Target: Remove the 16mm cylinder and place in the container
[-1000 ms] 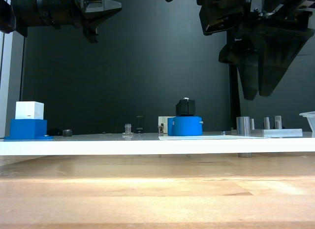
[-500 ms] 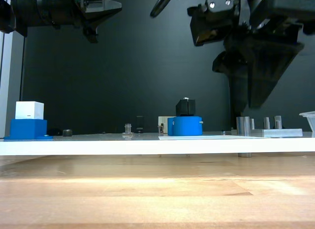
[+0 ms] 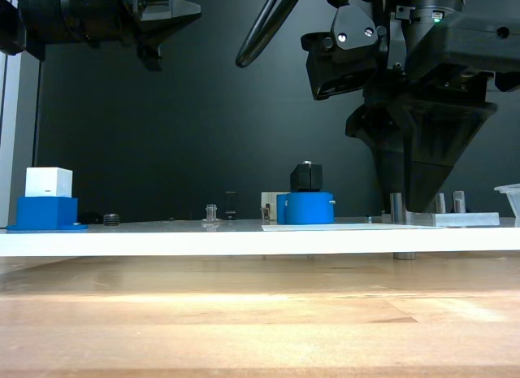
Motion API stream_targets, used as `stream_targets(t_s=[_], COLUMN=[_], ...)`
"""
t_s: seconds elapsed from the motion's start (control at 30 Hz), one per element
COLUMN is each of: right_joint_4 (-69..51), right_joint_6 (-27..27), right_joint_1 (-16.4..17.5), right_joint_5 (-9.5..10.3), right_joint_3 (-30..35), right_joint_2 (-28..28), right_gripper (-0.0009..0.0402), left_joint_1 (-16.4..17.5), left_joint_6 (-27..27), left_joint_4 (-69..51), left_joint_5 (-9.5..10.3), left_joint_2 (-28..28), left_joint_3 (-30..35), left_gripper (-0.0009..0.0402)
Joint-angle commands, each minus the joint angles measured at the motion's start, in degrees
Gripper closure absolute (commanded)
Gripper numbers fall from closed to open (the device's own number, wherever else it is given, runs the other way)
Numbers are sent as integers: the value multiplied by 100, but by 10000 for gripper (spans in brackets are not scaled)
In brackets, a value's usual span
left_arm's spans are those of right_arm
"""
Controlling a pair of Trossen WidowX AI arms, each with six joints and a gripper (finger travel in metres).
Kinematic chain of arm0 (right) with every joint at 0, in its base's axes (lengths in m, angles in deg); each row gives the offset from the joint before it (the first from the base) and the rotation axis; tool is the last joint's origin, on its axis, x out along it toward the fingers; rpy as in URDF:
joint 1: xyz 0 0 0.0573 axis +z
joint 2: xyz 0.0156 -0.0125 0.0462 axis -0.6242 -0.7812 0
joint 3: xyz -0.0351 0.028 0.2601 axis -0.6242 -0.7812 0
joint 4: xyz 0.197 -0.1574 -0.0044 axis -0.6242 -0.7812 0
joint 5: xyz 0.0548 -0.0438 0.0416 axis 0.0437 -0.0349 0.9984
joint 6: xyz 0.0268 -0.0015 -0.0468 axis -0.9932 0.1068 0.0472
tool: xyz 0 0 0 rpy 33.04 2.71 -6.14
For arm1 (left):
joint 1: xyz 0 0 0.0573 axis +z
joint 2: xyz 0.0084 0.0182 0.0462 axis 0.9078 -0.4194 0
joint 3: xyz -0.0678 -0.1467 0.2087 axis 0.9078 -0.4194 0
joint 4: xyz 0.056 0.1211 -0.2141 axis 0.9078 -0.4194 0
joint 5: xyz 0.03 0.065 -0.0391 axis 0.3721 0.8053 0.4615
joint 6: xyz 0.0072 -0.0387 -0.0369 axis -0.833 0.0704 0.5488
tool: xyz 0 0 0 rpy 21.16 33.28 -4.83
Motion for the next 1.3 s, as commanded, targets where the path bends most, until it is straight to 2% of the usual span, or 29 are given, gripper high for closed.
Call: stream_targets(t_s=[0.03,0.9,1.3], right_joint_4=[0,17,-188], right_joint_6=[0,0,-4], right_joint_1=[-2,-28,-28], right_joint_5=[-2,-2,-4], right_joint_3=[-24,-52,-52], right_joint_2=[2,28,564], right_gripper=[191,394,385], left_joint_1=[0,0,0], left_joint_6=[-2,-2,0], left_joint_4=[0,0,0], left_joint_5=[-2,-2,-2], left_joint_2=[-2,-2,-2], left_joint_3=[0,0,0], left_gripper=[393,393,393])
